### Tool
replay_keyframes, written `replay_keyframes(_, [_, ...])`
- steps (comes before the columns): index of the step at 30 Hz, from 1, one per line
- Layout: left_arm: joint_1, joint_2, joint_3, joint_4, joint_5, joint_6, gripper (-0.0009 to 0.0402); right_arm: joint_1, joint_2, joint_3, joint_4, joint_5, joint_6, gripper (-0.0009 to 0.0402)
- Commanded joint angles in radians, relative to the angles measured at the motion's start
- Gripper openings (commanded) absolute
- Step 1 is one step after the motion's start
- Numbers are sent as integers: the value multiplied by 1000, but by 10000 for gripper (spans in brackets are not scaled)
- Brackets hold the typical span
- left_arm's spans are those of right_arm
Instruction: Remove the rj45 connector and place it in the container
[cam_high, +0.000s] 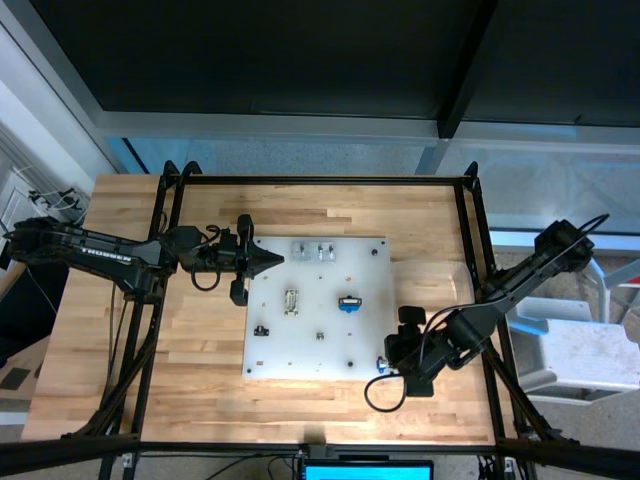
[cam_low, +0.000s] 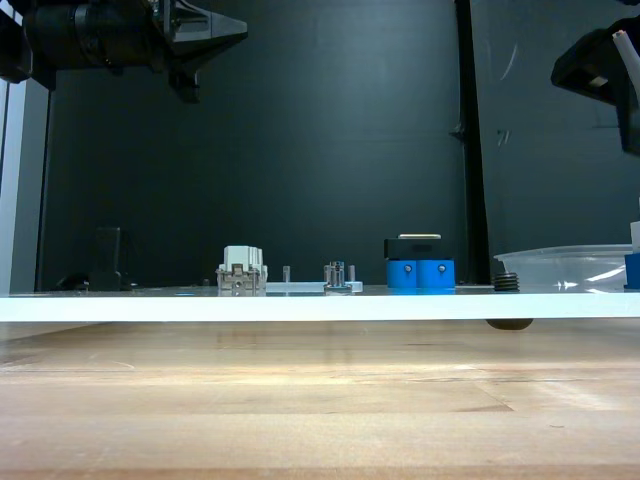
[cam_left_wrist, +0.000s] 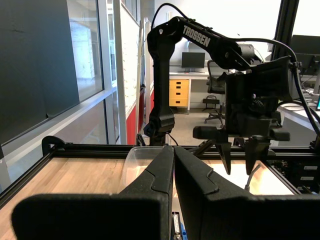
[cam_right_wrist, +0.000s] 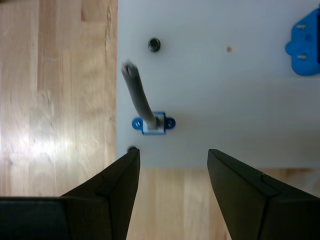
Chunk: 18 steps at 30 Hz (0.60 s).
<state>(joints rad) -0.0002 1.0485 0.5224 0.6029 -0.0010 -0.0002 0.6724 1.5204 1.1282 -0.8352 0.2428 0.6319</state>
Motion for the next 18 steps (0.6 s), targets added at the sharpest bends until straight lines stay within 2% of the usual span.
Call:
replay_keyframes(1, [0,0,0,0,0,0,0,2,24,0,46,3,10,200])
replay_keyframes(3, [0,0,0,0,0,0,0,2,27,-3,60,11,13,202])
replay_keyframes(6, [0,0,0,0,0,0,0,2,27,-12,64,48,25,201])
replay_keyframes(18, [0,0,0,0,0,0,0,4,26,-51,124,49,34,201])
